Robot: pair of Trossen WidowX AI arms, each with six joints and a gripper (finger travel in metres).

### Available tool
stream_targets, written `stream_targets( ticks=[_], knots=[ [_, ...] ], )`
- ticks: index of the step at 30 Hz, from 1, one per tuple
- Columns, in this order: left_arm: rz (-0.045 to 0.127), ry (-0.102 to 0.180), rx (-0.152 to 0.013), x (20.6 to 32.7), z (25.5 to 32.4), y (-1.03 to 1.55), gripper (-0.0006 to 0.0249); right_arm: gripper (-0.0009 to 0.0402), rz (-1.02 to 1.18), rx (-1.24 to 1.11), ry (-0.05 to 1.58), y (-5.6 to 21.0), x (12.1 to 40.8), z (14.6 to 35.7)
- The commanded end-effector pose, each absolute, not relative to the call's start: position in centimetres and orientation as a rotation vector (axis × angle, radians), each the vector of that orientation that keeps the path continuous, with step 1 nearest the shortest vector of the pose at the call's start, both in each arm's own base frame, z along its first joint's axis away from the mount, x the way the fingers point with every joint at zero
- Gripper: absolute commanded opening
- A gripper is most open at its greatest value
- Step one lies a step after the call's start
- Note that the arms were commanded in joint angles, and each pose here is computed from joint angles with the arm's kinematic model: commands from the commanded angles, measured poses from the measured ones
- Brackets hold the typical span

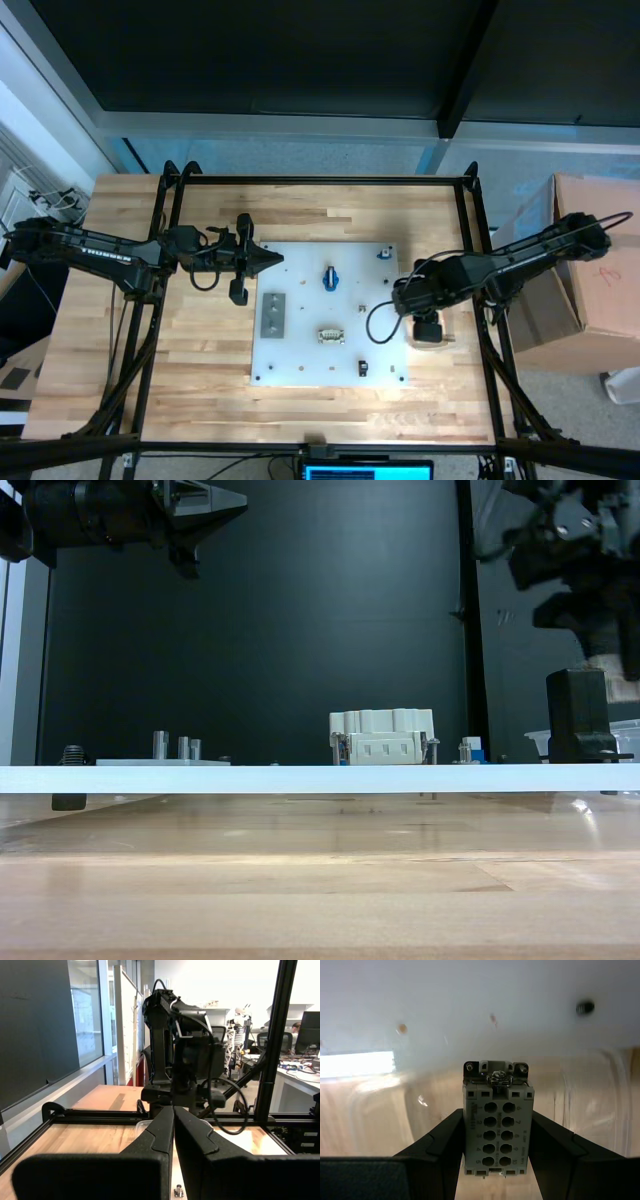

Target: Remove the HAN10E connector from the taskboard and place in the container

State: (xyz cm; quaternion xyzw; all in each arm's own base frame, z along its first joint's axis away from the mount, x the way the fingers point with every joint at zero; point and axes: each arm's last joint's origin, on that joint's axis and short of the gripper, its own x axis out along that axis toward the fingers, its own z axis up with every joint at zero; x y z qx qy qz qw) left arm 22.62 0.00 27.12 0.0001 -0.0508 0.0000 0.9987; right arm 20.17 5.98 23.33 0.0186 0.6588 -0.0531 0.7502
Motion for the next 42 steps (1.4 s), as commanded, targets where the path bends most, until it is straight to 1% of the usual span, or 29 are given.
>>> stream_targets(
  ticks=[1,6,11,15,25,29,36,39,42],
  knots=[
    [0.000,-0.102,0.000,22.6,27.12,0.00,0.0000,0.0014,-0.124,0.046,1.448,5.8,18.9,22.6],
    [0.000,-0.102,0.000,22.6,27.12,0.00,0.0000,0.0014,-0.141,0.053,1.467,5.5,17.7,21.0],
    [0.000,-0.102,0.000,22.6,27.12,0.00,0.0000,0.0021,-0.138,0.062,1.447,5.4,17.5,19.6],
    [0.000,-0.102,0.000,22.6,27.12,0.00,0.0000,0.0052,-0.138,0.063,1.443,5.4,17.5,19.2],
    [0.000,-0.102,0.000,22.6,27.12,0.00,0.0000,0.0160,-0.148,0.067,1.438,5.4,17.5,19.2],
    [0.000,-0.102,0.000,22.6,27.12,0.00,0.0000,0.0193,-0.147,0.066,1.438,5.4,17.5,19.2],
    [0.000,-0.102,0.000,22.6,27.12,0.00,0.0000,0.0237,-0.158,0.077,1.438,5.4,17.4,19.2],
    [0.000,-0.101,0.000,22.6,27.12,0.00,0.0000,0.0248,-0.158,0.077,1.439,5.4,17.4,19.2],
    [0.000,-0.102,0.000,22.6,27.12,0.00,0.0000,0.0251,-0.157,0.076,1.437,5.5,17.6,20.0]
  ],
)
